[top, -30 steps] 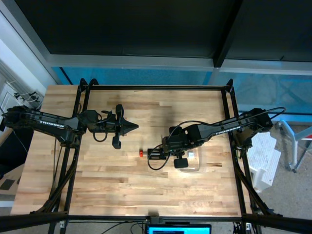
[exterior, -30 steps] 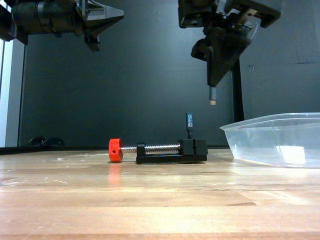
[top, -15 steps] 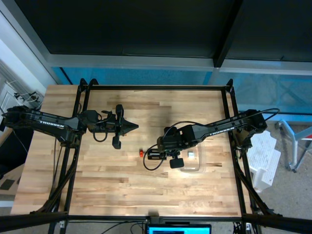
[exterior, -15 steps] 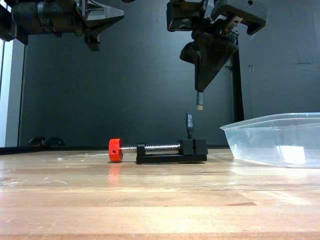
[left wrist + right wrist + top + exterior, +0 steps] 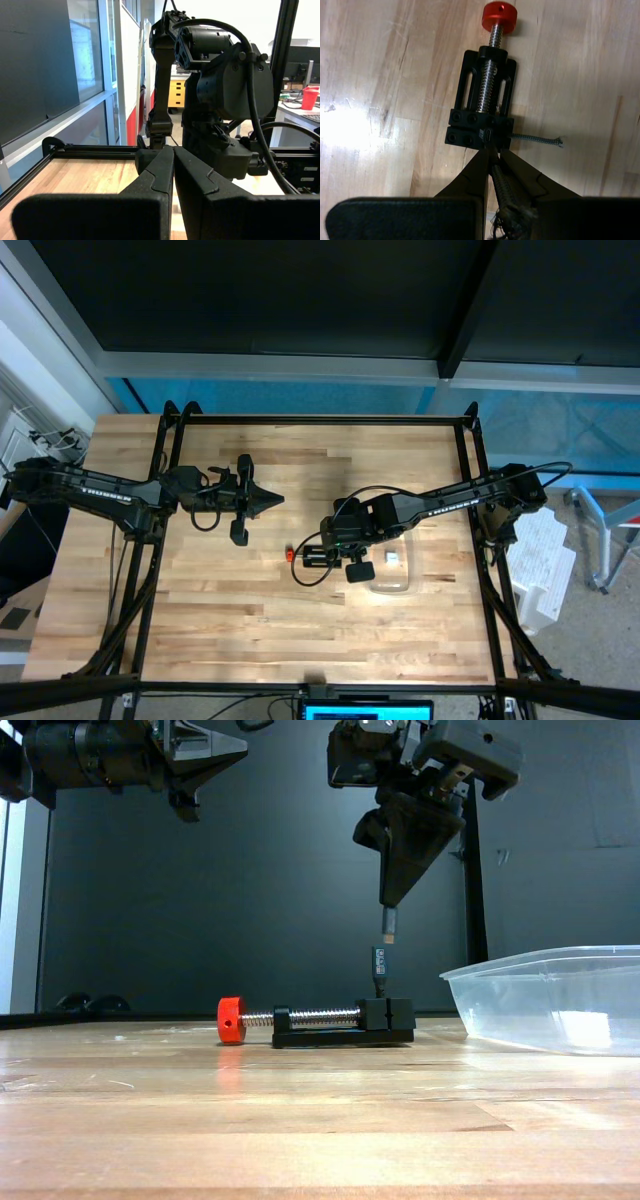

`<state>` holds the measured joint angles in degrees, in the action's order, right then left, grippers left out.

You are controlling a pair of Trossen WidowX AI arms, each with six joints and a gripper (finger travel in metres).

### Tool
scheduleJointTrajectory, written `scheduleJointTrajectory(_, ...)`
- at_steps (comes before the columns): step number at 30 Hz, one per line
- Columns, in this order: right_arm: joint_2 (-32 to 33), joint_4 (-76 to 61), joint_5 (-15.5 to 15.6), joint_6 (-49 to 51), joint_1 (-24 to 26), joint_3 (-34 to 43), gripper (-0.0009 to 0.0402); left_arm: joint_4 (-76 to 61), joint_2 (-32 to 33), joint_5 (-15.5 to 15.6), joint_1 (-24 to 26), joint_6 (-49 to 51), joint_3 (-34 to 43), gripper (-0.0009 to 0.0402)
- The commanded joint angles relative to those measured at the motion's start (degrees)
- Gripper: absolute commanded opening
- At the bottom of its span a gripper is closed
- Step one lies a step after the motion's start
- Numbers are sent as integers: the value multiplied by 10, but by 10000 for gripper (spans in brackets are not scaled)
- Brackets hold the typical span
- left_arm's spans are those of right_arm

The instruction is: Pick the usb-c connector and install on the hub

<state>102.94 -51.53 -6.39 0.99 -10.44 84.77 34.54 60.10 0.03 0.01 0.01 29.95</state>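
Broadly, the worktop fills the middle of the high view, with a black frame along its far and side edges. The left pincer hangs high at the upper left of the low view, well apart from everything, its fingers together on nothing. A clear tub sits at the right of the low view, near the vise, which lies at centre with its red knob pointing left. The hub stands upright in the vise, a short frayed lead trailing beside it. The right pincer points straight down over it, clamped on the connector, which hangs plug-down just above the hub's top and a shade right of it, clear of the port. Its braided cable runs back between the fingers. The connector looks light and stiff, with a small, probably delicate plug, while the cable is soft and may tug sideways. Holding the moulded body close behind the plug, as here, seems the sound grip. Room is open on the left and near sides. The tub wall on the right and the frame posts behind are the edges to mind, and the port leaves little sideways slack.
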Motion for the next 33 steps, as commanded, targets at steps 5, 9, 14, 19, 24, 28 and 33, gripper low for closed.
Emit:
scheduleJointTrajectory(5,0,4,1,0,0,-10,0,0,0,0,0,0,0,0)
scheduleJointTrajectory(9,0,9,1,0,0,-15,0,0,0,0,0,0,0,0)
scheduleJointTrajectory(14,0,17,1,0,0,-17,0,0,0,0,0,0,0,0)
scheduleJointTrajectory(19,0,24,1,0,0,-18,0,0,0,0,0,0,0,0)
scheduleJointTrajectory(24,0,28,1,0,0,-22,0,0,0,0,0,0,0,0)
scheduleJointTrajectory(28,0,30,1,0,0,-27,0,0,0,0,0,0,0,0)
scheduleJointTrajectory(33,0,33,1,0,0,-27,0,0,0,0,0,0,0,0)
